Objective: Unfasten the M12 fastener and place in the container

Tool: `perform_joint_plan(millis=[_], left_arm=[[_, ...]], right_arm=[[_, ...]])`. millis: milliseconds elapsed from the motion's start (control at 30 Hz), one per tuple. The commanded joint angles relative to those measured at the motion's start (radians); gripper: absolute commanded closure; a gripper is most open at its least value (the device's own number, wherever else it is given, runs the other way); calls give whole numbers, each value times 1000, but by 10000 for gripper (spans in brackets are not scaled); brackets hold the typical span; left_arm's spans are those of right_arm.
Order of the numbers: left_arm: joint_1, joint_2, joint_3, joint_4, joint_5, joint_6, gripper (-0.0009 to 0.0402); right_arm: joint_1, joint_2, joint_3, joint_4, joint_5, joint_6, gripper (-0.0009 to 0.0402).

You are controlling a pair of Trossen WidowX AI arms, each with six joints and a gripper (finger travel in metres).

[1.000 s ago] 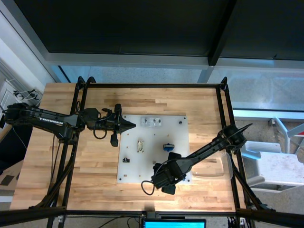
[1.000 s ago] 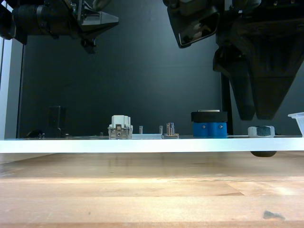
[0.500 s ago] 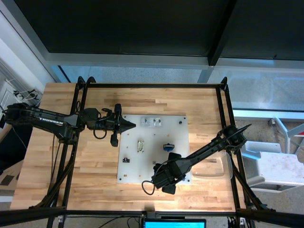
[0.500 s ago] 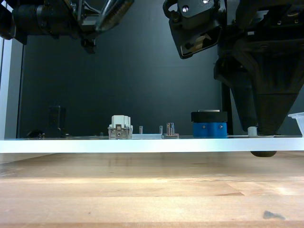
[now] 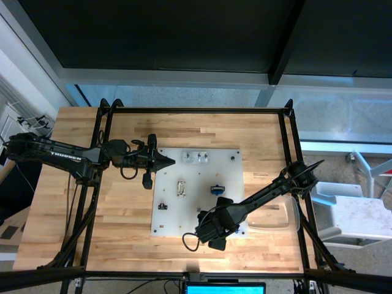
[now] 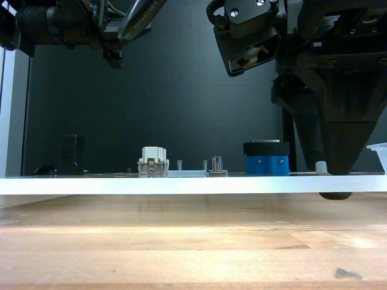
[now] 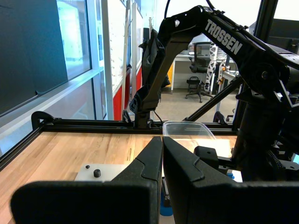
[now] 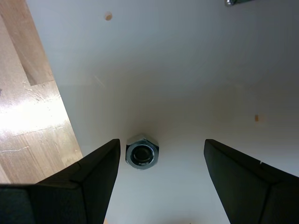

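My right end effector has just dropped low, fingers wide, straddling the small silver hex nut on its stud: grip next. Beyond, the shallow clear plastic tray waits; farther, left end effector hovers, fingers together.

Silver hex nut lies flat on the white board, bore up; whether on its stud, cannot tell; clear shallow container sits upright about 3 o'clock from it
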Motion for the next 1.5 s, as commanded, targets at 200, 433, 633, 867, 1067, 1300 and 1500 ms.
perform_joint_plan(millis=[200,433,633,867,1067,1300,1500], left_arm=[[0,0,0,0,0,0,393],[0,0,0,0,0,0,393],[0,0,0,0,0,0,393],[0,0,0,0,0,0,393],[0,0,0,0,0,0,393],[0,0,0,0,0,0,393],[0,0,0,0,0,0,393]], right_arm=[[0,0,-1,-2,1,-3,194],[0,-1,2,-1,0,-3,272],[0,-2,3,3,0,-3,327],[0,-2,3,24,0,-4,376],[0,-6,9,26,-1,-61,394],[0,-13,8,28,0,-282,391],[0,-14,8,28,0,-608,391]])
